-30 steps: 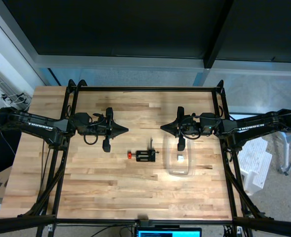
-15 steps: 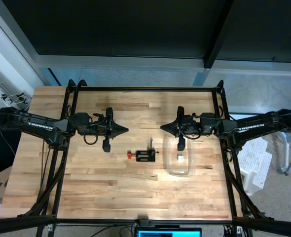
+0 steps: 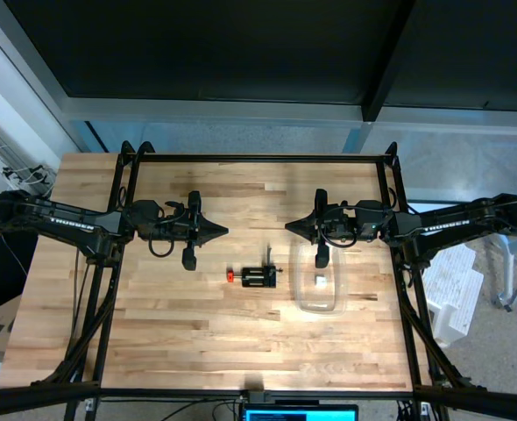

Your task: Pick the USB-C connector and install on taskboard

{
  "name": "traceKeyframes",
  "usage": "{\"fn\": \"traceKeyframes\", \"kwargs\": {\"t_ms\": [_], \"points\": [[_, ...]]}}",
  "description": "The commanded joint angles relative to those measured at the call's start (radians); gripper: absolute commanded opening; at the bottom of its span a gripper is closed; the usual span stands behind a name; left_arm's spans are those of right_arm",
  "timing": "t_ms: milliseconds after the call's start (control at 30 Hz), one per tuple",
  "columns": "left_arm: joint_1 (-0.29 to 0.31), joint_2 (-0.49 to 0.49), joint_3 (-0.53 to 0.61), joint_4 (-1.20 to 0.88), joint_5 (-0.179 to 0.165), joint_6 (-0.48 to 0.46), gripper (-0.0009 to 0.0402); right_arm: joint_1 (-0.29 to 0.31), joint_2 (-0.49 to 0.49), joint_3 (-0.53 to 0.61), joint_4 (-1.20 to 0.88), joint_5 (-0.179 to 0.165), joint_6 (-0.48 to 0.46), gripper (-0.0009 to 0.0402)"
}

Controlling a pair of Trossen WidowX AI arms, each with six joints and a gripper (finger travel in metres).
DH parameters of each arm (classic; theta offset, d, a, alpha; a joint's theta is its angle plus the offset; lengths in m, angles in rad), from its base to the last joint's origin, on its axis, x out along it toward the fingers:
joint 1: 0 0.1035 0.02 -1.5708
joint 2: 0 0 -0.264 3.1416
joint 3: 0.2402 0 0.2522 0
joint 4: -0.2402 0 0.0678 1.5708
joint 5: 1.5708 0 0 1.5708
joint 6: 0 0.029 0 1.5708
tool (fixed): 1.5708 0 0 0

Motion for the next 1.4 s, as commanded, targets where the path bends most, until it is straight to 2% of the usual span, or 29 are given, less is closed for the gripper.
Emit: {"fn": "traceKeyframes", "kwargs": {"t_ms": [33,1400], "points": [[0.0,0.0,0.0,0.0,0.0,0.0,0.0,0.0,0.0,0.0,-0.003,0.0,0.001,0.0],[0.0,0.0,0.0,0.0,0.0,0.0,0.0,0.001,0.0,0.0,-0.028,0.0,0.0,0.0]]}}
